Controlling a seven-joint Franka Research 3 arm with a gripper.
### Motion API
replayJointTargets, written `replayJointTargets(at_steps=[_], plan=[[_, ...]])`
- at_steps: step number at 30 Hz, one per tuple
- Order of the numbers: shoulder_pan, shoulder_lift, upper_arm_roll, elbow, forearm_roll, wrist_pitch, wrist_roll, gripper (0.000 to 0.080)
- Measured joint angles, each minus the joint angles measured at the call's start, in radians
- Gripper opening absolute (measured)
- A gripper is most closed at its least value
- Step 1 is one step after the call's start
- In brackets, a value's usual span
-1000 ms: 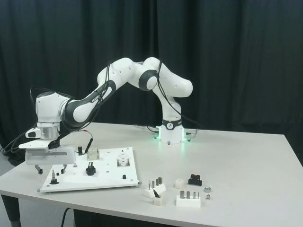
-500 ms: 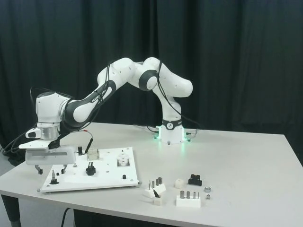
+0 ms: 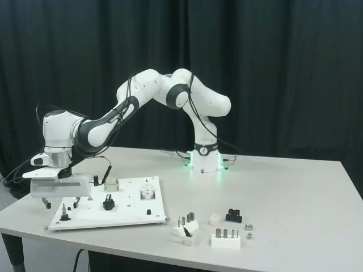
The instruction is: Pick USB.
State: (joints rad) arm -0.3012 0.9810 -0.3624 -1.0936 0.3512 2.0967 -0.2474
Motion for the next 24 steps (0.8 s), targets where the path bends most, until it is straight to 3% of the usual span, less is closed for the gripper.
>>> replayJointTargets(at_steps=[12, 24], plan=[[0.003, -0.001, 0.000, 0.003, 0.000, -0.014, 0.000, 0.0800], [0.027, -0.018, -0.002, 0.023, 0.002, -0.145, 0.043, 0.0800]])
